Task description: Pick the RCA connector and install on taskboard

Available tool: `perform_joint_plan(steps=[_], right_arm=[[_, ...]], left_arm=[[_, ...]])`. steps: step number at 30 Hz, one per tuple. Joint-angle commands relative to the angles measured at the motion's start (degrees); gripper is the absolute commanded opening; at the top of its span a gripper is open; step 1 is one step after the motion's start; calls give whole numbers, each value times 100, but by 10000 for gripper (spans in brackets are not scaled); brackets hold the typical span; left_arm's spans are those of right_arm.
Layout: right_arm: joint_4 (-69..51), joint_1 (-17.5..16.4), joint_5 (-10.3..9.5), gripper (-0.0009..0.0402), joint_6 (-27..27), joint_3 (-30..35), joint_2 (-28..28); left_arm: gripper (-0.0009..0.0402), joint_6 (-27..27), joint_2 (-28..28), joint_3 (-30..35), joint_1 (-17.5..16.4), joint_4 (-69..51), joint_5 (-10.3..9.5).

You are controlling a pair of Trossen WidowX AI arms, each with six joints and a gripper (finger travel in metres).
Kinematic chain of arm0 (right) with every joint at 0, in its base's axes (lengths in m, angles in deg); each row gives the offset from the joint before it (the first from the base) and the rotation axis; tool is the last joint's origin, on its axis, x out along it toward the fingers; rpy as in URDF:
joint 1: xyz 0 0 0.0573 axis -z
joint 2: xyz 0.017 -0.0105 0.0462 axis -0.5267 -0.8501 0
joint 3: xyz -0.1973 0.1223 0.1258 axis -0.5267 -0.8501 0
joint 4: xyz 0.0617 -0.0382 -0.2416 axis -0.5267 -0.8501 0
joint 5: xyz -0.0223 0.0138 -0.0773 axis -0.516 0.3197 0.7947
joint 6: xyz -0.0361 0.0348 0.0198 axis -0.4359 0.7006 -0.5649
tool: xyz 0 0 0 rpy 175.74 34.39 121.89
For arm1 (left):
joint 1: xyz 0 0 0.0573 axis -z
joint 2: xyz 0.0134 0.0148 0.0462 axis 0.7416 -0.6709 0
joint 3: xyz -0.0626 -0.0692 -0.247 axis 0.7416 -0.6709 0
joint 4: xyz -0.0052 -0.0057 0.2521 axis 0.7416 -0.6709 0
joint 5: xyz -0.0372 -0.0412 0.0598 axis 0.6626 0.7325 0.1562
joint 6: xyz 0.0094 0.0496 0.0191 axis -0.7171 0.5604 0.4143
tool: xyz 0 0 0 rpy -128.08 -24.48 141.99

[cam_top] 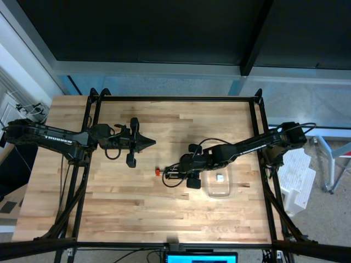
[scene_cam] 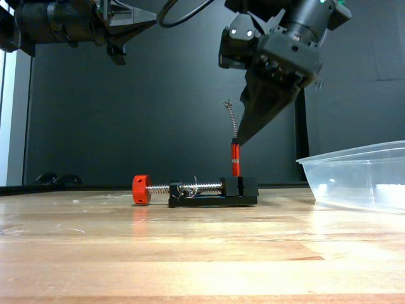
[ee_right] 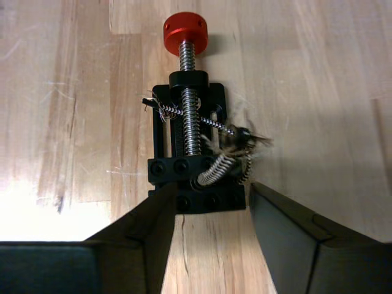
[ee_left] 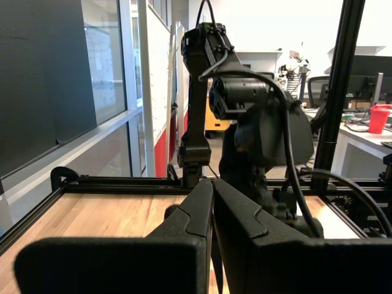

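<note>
The taskboard (scene_cam: 212,191) is a small black fixture on the wooden table, with a red knob (scene_cam: 140,189) on a threaded rod. The RCA connector (scene_cam: 235,159), a small red-sleeved plug with a silvery coiled tail, stands upright on the end away from the knob. My right gripper (scene_cam: 239,138) points down just above it, open. The right wrist view shows its fingers (ee_right: 160,228) spread either side of the taskboard (ee_right: 184,166), with the connector's coil (ee_right: 214,171) between them, untouched. My left gripper (cam_top: 147,142) is shut and empty, parked high at the left.
A clear plastic tray (cam_top: 226,189) lies just right of the taskboard with a small white piece (cam_top: 220,177) in it. The tray (scene_cam: 354,180) rises close beside the right arm. Black frame rails border the table.
</note>
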Motion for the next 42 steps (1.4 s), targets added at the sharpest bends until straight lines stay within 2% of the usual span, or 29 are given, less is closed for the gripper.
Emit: perform_joint_plan(steps=[1,5,12,22,24,29,37,42], right_arm=[[-114,-2,0,191,4,15,131],[-164,-2,0,198,4,15,232],[-162,0,-42,186,-39,13,350],[44,42,-55,134,-407,-122,1156],[131,76,-72,119,-409,-240,1362],[863,210,-514,78,-470,-772,1950],[2048,385,-505,1,-605,-1633,2754],[2608,507,-542,0,-706,-2013,3161]], left_arm=[[0,0,0,0,0,2,0],[0,0,0,0,0,2,0],[0,0,0,0,0,2,0],[0,0,0,0,0,0,0],[0,0,0,0,0,2,0],[0,0,0,0,0,2,0],[0,0,0,0,-2,2,0],[0,0,0,0,0,2,0]])
